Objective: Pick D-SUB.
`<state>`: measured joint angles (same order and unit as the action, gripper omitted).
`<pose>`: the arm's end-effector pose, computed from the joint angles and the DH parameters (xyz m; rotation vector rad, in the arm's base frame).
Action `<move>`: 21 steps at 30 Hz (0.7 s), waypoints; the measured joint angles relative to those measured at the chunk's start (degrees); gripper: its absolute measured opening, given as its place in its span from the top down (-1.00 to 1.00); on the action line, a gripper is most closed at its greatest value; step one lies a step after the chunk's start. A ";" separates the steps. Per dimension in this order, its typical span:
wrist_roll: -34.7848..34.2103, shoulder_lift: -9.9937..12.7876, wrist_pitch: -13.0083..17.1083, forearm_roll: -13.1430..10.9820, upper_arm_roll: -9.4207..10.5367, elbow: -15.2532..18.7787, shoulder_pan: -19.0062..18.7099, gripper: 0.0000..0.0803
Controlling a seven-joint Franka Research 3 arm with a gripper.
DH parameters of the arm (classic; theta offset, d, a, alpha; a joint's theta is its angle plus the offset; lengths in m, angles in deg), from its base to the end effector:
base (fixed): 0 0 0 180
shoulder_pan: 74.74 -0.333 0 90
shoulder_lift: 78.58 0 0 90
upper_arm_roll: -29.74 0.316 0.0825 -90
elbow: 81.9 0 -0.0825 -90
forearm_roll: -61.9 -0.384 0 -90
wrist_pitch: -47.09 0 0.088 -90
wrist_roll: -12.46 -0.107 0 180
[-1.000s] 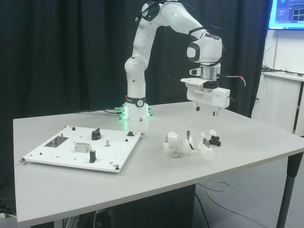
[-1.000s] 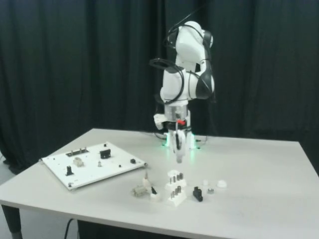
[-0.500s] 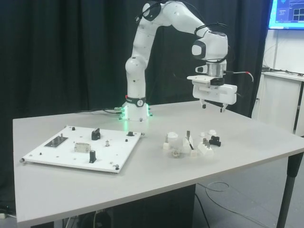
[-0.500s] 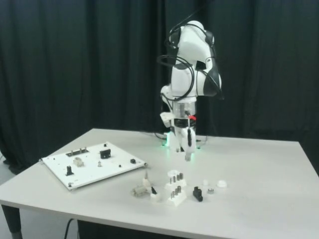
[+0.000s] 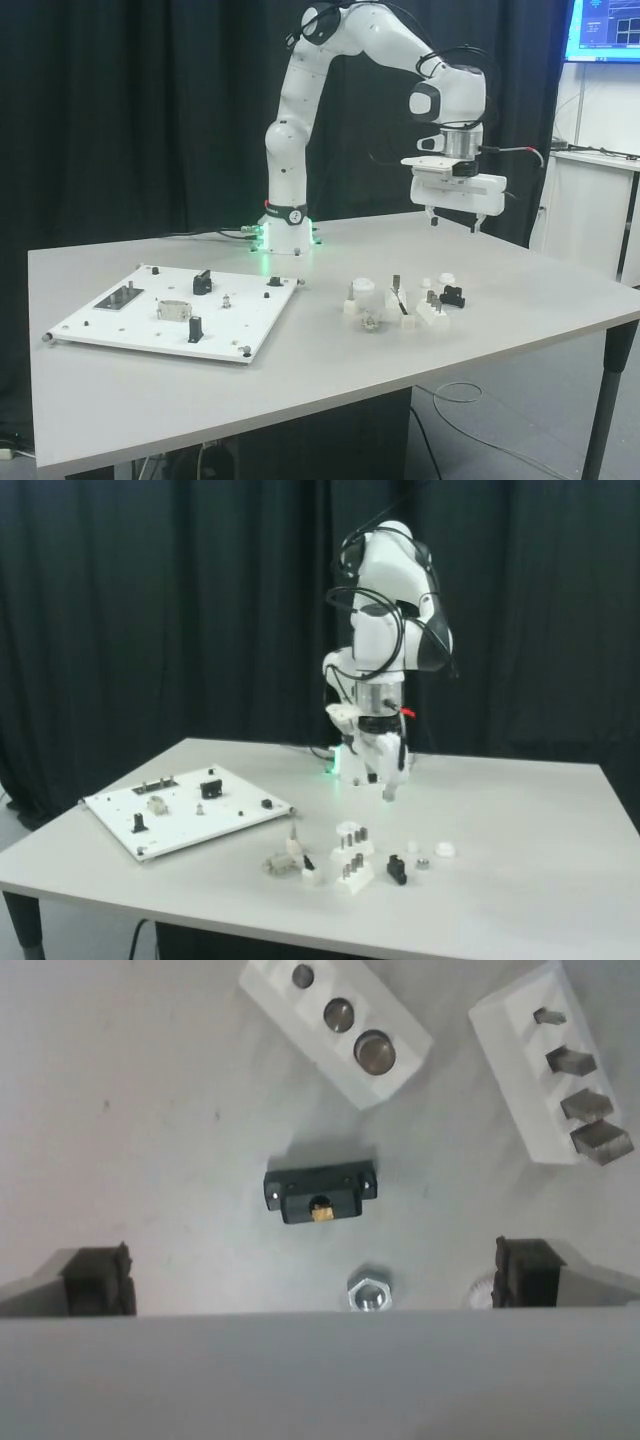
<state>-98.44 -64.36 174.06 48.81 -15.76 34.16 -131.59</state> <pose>0.5693 0.1367 0.3631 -1.8671 2.4931 -0.0091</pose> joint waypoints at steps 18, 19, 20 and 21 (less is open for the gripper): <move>1.57 2.53 0.02 0.02 1.87 0.44 -1.52 -0.99; 1.57 2.71 0.02 0.02 1.99 0.56 -1.52 -0.99; 1.57 2.90 0.02 0.02 2.11 0.71 -1.52 -0.99; 1.57 3.08 0.03 0.02 2.22 0.87 -1.52 -0.99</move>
